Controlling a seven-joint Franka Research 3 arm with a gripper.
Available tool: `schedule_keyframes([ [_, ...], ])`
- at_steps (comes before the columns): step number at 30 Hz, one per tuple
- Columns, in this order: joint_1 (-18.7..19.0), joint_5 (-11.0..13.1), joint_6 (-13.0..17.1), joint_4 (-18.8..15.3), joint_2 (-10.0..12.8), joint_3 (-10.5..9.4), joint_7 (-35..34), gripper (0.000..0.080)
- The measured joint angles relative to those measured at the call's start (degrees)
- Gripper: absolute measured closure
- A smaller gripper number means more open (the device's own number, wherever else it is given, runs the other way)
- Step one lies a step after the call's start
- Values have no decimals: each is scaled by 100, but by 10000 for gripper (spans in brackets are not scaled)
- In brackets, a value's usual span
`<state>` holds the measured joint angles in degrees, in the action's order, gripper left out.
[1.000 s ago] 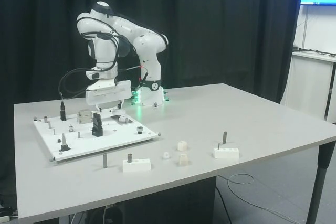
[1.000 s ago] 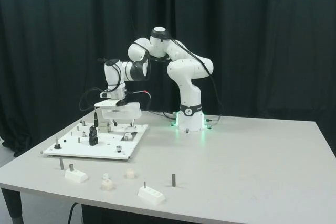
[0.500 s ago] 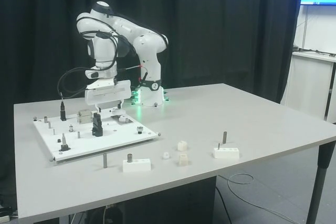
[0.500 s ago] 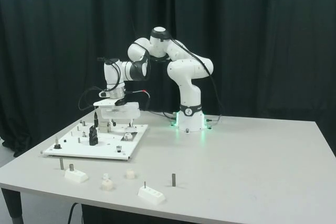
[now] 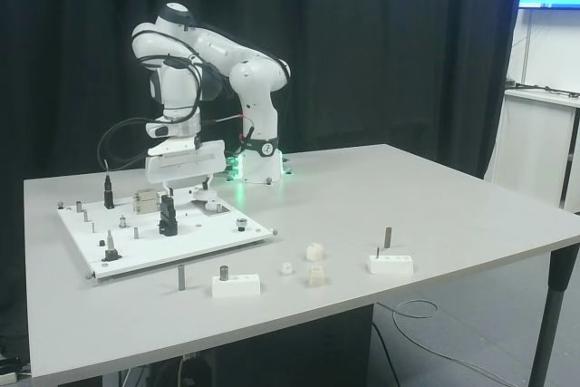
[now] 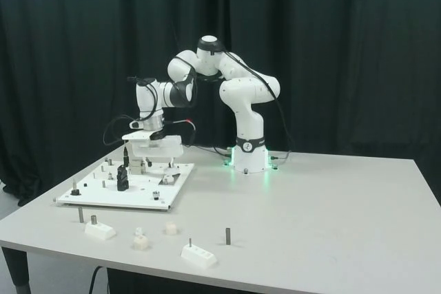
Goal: Insert large gear.
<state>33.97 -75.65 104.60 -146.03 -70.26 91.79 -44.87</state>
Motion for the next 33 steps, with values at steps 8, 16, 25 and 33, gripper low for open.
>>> schedule_keyframes([
  [8,-15,-49,49,1,0,76,0,3],
  [16,-45,-62,88,-2,0,113,2,3],
  [25,-46,-62,97,-7,0,113,76,3],
  [33,-47,-62,105,-18,0,113,163,3],
])
